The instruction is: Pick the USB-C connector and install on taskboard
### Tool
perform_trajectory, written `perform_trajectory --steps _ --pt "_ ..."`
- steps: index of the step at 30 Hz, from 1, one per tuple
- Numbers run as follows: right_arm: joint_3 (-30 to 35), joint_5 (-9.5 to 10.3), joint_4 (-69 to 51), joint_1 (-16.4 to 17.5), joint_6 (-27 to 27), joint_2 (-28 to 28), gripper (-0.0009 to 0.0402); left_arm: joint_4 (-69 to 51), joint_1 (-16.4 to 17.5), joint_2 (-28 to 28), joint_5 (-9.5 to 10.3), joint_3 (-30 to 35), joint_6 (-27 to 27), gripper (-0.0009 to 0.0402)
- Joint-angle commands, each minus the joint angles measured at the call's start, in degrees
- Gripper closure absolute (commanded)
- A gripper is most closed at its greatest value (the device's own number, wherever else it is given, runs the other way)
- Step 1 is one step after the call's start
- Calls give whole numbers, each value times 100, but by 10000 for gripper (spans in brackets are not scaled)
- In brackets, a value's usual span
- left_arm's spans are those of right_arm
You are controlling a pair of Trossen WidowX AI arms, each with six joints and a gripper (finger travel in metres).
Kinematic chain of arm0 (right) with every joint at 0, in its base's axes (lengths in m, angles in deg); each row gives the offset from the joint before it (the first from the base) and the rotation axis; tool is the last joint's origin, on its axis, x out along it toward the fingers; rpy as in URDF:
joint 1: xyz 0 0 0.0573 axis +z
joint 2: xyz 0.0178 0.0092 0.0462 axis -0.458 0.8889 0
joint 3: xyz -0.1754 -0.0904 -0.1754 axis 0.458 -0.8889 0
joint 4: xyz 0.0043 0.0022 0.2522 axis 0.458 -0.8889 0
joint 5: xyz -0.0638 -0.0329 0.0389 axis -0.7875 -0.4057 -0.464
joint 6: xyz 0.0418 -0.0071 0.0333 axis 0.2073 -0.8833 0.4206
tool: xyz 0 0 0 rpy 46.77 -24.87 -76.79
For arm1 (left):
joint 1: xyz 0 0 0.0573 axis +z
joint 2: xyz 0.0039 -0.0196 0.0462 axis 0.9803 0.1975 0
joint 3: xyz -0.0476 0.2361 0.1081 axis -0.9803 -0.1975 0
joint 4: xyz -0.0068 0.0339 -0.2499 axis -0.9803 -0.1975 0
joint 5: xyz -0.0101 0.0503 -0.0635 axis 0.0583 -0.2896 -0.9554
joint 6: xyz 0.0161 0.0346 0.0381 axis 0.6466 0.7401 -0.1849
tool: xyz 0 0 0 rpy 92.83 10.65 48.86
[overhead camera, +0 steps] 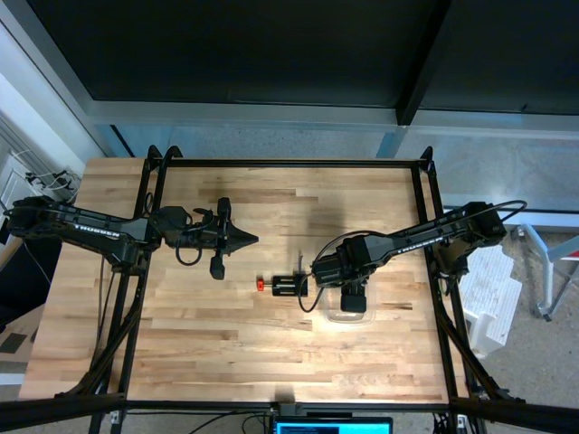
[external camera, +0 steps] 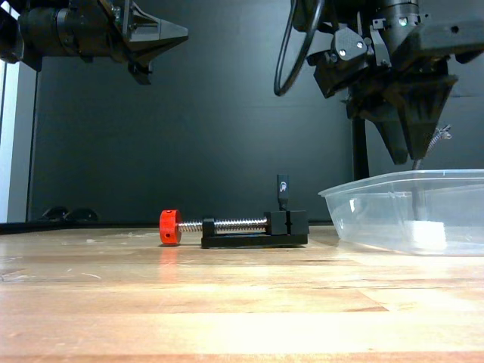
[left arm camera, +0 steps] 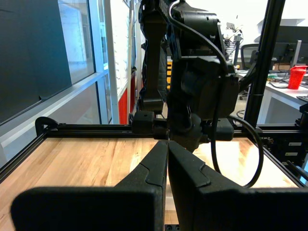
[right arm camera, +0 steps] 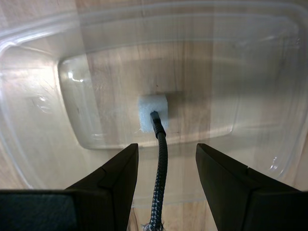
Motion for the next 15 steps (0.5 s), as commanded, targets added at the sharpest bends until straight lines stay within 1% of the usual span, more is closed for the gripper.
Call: perform_trajectory --steps 1,15 --pt "-173 4 170 15 35 -7 229 2 0 0 0 0 0 393" --pt "-629 -9 800 76 24 -7 228 2 0 0 -2 0 0 393"
